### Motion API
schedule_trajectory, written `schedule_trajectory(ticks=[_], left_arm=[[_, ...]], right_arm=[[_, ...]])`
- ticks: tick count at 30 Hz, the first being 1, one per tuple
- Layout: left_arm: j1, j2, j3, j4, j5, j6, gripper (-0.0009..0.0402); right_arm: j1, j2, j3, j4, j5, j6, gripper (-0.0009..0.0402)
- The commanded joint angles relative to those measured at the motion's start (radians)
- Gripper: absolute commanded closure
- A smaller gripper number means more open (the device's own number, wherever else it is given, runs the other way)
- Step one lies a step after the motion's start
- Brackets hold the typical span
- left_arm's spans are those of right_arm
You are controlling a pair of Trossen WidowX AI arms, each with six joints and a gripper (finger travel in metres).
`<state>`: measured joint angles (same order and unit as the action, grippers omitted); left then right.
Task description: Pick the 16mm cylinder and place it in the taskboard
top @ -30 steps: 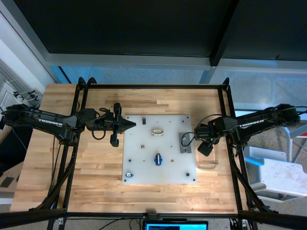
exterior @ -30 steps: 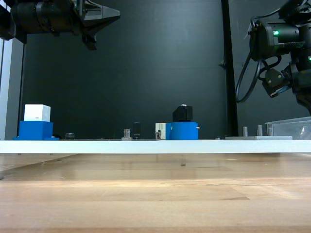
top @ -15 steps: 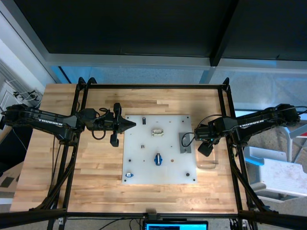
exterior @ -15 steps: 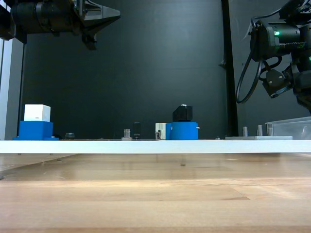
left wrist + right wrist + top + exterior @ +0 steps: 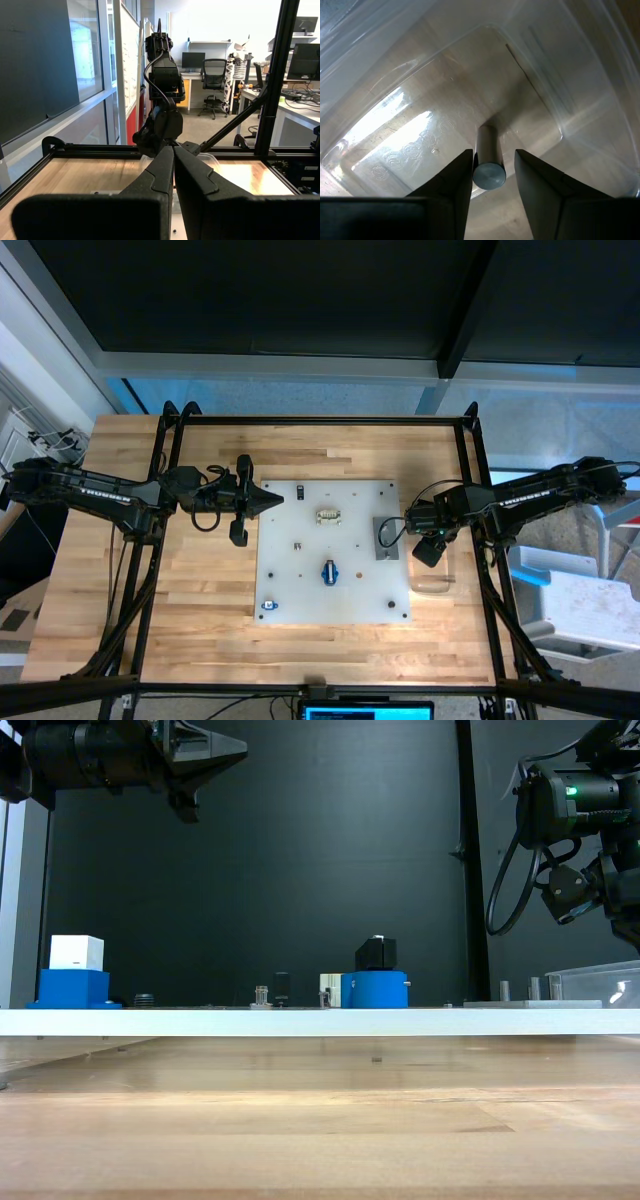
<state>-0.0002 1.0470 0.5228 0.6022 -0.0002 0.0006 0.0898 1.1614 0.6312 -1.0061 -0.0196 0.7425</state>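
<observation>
A: What sits nearest on the desk (image 5: 200,640)?

B: The white board (image 5: 300,585), flat in the middle. A small blue piece (image 5: 267,606) with a white cube (image 5: 77,952) on top stands at its near left corner. A blue upright part (image 5: 328,572) stands about mid-board.

A: And further back?

B: A grey block (image 5: 387,538) lies towards the board's right edge, and a clear tray (image 5: 434,586) sits on the desk just beside that edge.

A: Where is the peg?

B: In that tray, off the board. The peg (image 5: 489,172) rests on the tray floor with its round end face towards the wrist camera.

A: Is the right tool on it?

B: The right tool (image 5: 493,154) points down into the tray with a finger on each side of the peg. It is open: a sliver of tray shows between the peg and one finger.

A: The left tool?

B: The left tool (image 5: 274,499) hangs high above the board's left edge, level, with its fingers pressed flat together.
</observation>
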Motion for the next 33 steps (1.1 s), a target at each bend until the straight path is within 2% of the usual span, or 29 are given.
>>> schedule_trajectory(ticks=[1,14,29,33], left_arm=[[0.000,0.000,0.000,0.000,0.000,0.000,0.0393],[0.000,0.000,0.000,0.000,0.000,0.000,0.0393],[0.000,0.000,0.000,0.000,0.000,0.000,0.0393],[0.000,0.000,0.000,0.000,0.000,0.000,0.0393]], right_arm=[[0.000,0.000,0.000,0.002,0.000,0.000,0.0306],[0.003,0.000,0.000,0.003,-0.001,-0.003,0.0353],[0.005,-0.009,0.064,-0.060,-0.012,-0.018,0.0359],[0.006,-0.017,0.098,-0.085,-0.034,-0.022,0.0359]])
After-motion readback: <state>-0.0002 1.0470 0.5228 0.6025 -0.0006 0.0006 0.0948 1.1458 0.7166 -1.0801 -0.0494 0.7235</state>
